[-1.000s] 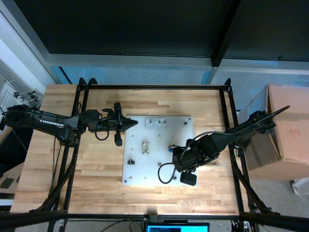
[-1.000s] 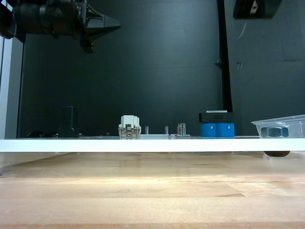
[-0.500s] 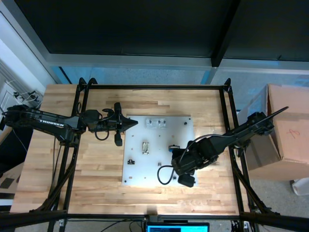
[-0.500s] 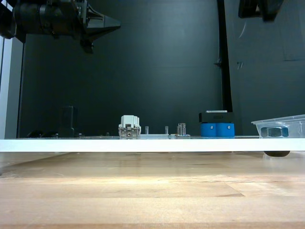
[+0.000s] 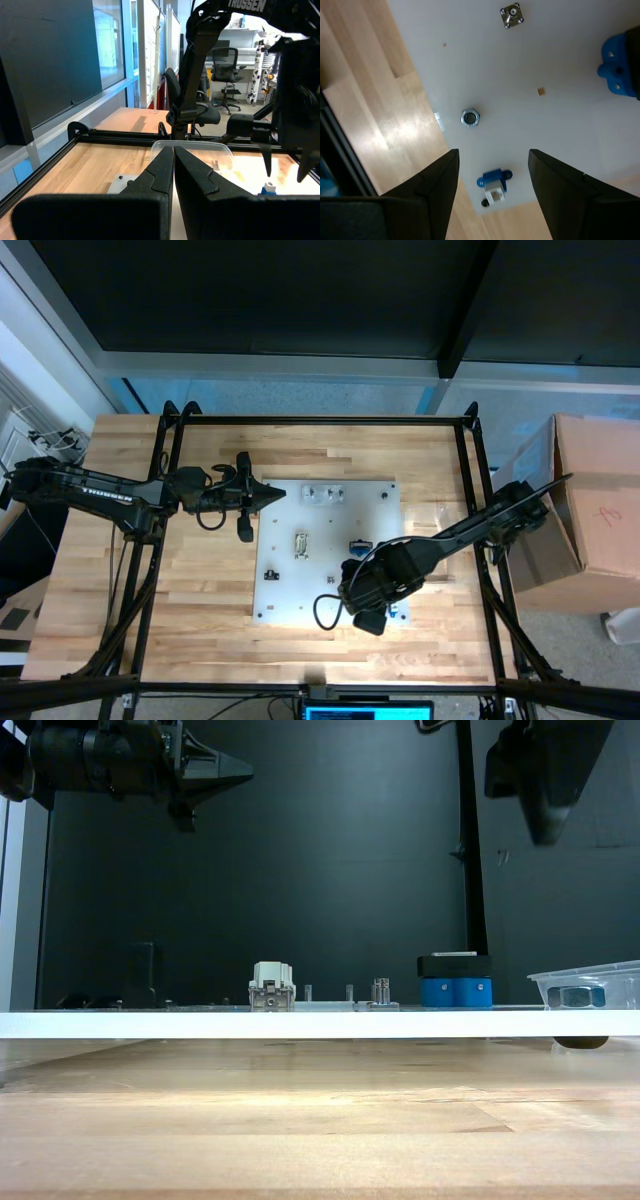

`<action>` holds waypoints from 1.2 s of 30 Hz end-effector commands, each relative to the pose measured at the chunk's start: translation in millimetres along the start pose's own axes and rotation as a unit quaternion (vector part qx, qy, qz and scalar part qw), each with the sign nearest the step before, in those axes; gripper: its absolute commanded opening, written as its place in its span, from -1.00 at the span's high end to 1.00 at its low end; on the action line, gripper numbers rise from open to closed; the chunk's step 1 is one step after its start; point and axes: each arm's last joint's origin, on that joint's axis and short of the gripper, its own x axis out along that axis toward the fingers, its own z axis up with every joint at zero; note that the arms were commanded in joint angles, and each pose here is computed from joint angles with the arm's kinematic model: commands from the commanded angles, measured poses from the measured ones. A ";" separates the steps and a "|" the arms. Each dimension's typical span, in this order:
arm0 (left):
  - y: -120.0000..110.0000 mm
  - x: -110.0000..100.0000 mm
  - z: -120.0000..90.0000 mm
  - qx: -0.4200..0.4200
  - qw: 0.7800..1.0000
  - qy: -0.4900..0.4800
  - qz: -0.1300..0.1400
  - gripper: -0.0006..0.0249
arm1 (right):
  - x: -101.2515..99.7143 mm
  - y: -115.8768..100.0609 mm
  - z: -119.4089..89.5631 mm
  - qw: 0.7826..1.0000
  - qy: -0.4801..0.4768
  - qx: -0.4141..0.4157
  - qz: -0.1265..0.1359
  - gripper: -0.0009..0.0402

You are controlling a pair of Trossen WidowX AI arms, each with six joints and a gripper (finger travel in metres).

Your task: Unfasten the M12 nut and place it in the container

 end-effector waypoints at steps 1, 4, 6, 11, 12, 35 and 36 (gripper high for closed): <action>0.1 0.1 -0.1 0.000 1.000 0.000 0.000 0.95 | 11.5 4.5 3.7 1.000 0.001 0.000 -0.002 -0.05; 0.0 0.1 -0.1 0.000 1.000 0.000 0.000 0.95 | 21.1 8.3 6.6 1.000 0.001 0.000 -0.002 -0.08; 0.0 0.1 -0.1 0.000 1.000 0.000 0.000 0.95 | 26.6 10.3 8.3 1.000 0.001 0.000 -0.002 -0.09; 0.0 0.1 0.0 0.000 1.000 0.000 0.000 0.95 | 38.8 13.2 10.4 1.000 0.008 0.001 -0.009 -0.10; 0.1 0.1 0.0 0.000 1.000 0.000 0.000 0.95 | 40.1 13.8 10.9 1.000 0.007 0.001 -0.009 -0.10; 0.0 0.1 -0.1 0.000 1.000 0.000 0.000 0.95 | 71.9 20.8 18.6 1.000 0.002 -0.013 -0.021 0.15; 0.0 0.0 -0.2 0.000 1.000 0.000 0.000 0.95 | 73.1 21.2 18.6 1.000 0.004 -0.016 -0.018 0.17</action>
